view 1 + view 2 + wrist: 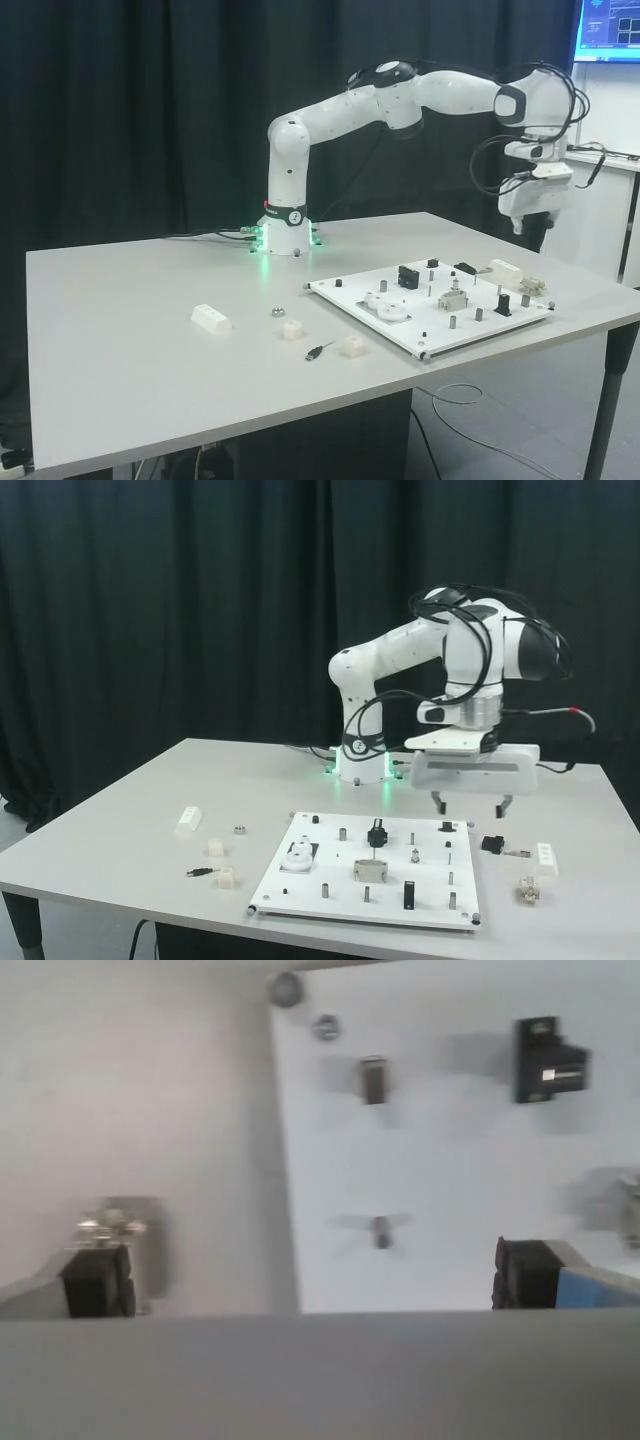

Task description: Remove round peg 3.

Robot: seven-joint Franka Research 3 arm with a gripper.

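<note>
Our fingers (438,802) stand wide apart and hold nothing, hanging well above the white board (430,890), over its side nearest the arm's base. The board lies on the tabletop (150,810) by the edge farthest from that base. Several short, slim grey pegs (342,833) stand upright in the board, spaced apart among black and white fittings. We cannot tell which of them is round peg 3.

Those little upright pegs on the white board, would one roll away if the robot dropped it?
Probably. The pegs look round and slim, so one lying flat would likely roll. They seem rigid and light. The gripper hangs above the board, open.
</note>
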